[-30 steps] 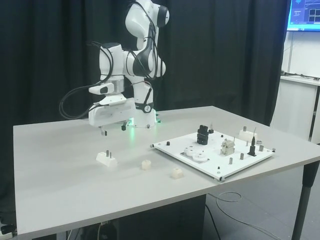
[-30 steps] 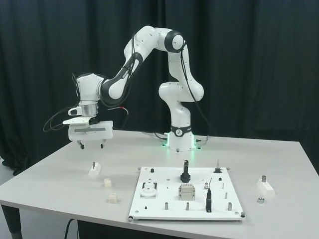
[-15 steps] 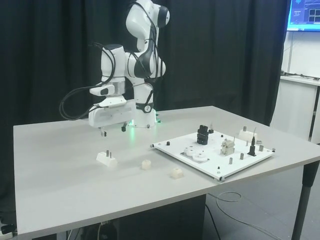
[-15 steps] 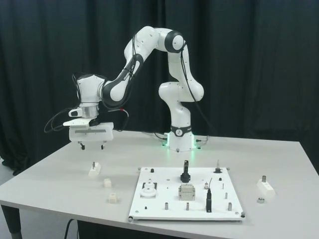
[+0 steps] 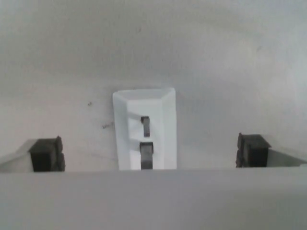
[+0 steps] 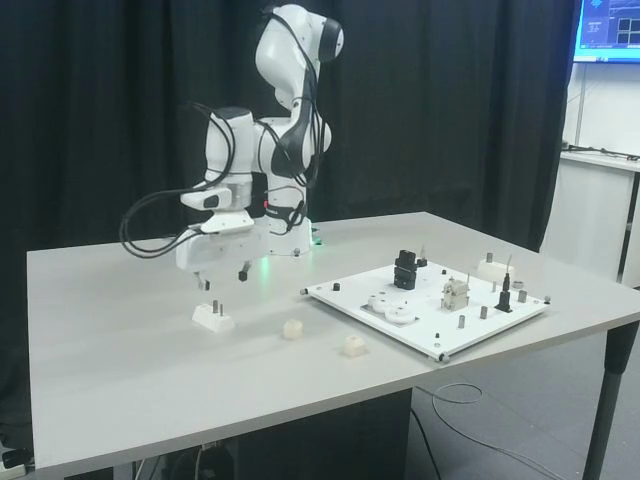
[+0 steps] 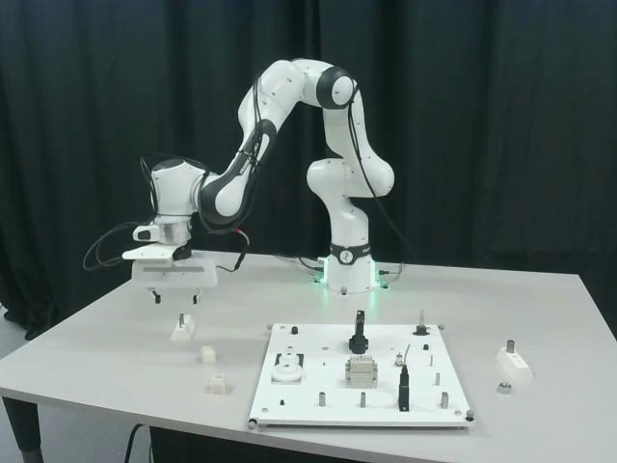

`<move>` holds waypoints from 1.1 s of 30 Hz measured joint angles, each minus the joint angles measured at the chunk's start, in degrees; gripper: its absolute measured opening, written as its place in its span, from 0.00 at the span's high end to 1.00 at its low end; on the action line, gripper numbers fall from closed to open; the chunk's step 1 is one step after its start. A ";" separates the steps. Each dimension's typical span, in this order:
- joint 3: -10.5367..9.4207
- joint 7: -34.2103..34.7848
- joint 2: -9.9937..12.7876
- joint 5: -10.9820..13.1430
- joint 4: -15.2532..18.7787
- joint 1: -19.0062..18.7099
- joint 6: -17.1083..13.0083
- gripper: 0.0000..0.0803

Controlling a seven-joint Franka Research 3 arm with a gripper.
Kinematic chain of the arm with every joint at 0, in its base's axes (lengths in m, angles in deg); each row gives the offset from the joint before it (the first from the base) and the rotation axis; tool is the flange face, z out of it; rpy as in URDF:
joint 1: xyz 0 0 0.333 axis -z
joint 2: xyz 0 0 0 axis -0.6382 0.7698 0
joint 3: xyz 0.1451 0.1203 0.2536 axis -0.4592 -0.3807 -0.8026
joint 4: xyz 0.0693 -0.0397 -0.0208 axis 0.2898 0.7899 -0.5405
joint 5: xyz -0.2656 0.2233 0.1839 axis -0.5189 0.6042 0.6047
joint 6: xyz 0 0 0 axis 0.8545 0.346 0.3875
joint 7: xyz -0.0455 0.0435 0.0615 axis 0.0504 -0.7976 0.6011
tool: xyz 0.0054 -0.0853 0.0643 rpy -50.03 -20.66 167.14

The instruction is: Pick square peg 1.

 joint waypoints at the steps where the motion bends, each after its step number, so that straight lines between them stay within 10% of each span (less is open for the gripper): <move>1: -0.10 -0.28 0.32 0.20 0.00 0.00 -0.23 0.00; 33: -0.46 -7.13 6.65 7.14 0.00 0.37 -4.79 0.00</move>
